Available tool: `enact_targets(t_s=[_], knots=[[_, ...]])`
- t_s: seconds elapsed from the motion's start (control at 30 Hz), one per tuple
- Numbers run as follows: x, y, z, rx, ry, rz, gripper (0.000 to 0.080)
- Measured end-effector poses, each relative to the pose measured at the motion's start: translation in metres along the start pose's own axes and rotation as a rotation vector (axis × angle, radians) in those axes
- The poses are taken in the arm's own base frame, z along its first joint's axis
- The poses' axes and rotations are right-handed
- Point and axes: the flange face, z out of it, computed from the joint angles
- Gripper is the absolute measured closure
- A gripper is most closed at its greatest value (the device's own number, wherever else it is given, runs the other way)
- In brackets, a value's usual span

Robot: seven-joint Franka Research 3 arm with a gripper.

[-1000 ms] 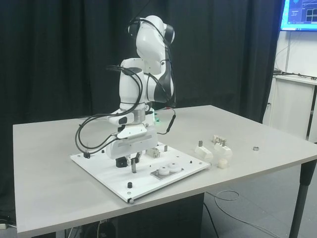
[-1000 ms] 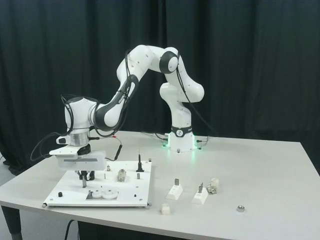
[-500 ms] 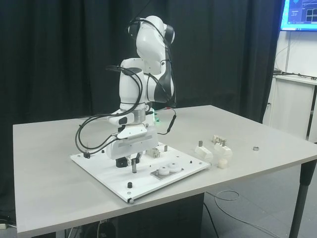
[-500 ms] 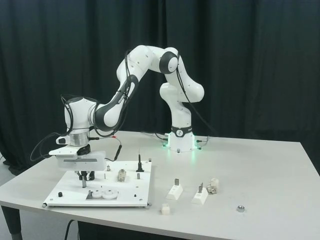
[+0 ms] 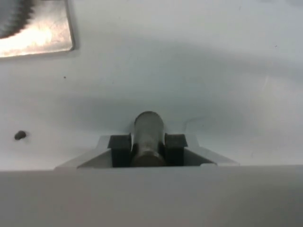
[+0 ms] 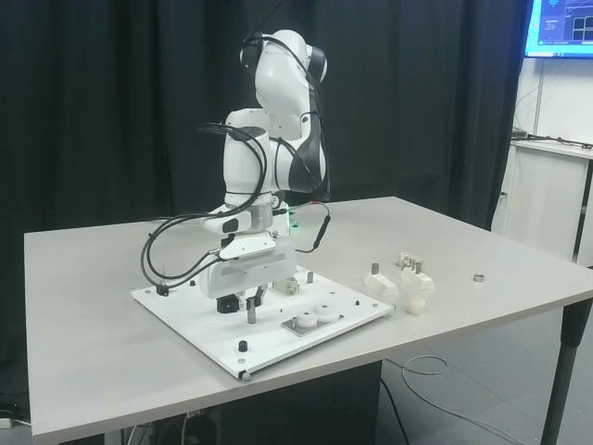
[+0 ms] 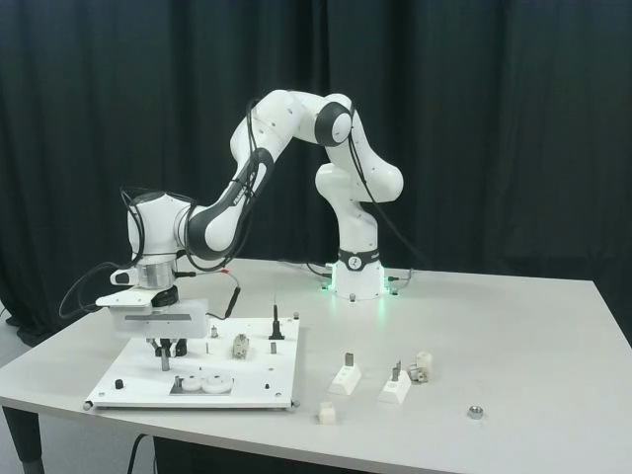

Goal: Insert round peg 4.

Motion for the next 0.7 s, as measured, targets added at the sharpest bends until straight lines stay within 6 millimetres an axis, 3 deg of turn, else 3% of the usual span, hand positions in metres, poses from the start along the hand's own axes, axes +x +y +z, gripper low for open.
enact_targets(t_s=[0.57,0.6,0.7], knots=[[0.0011,-0.0002,0.0051,0.004,0.006,0.008,0.0658],[0.0014,-0.0004,0.0048,0.004,0.008,0.008,0.0625],[0.0021,-0.001,0.0038,0.004,0.01,0.004,0.0625]])
